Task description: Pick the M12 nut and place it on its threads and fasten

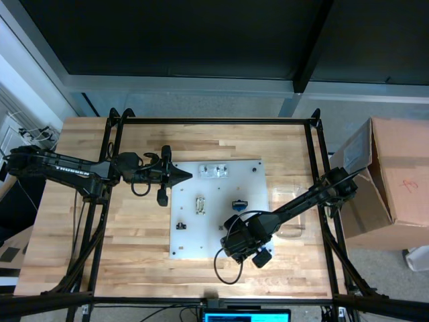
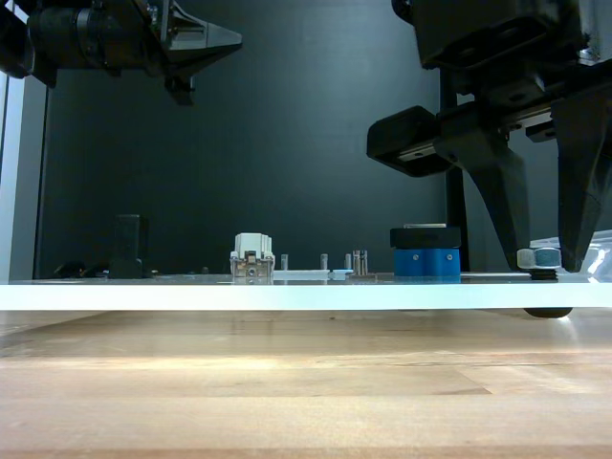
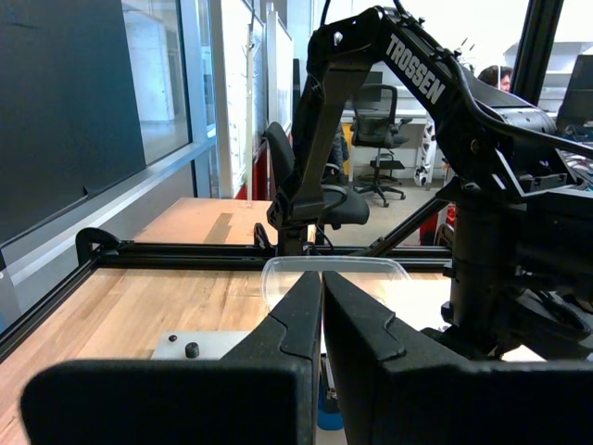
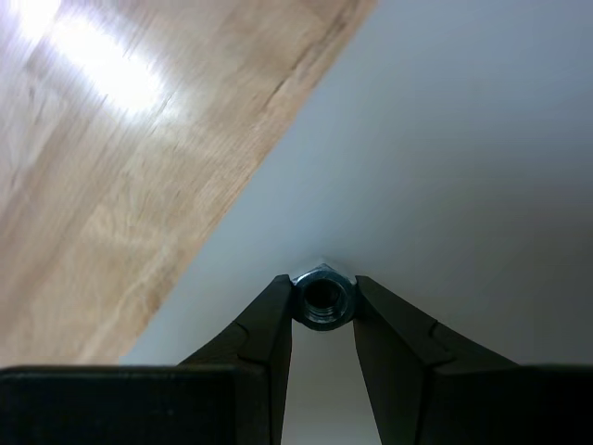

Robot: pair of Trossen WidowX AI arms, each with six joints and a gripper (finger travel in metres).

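- Right end effector is gripping the nut atop its stud, low view's lower right
- Left end effector is hovering closed, upper left
- Fastening looks in hand; next needs twisting the nut down

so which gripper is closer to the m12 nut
Right. The right gripper is shut on the M12 nut at the board; the left gripper hovers high over its left edge.

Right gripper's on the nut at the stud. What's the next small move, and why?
Probably turn the right wrist to run the nut down. The right gripper is shut on the nut, which in the low view sits atop the stud with black showing beneath it. The left gripper hangs shut, high over the board's left edge.
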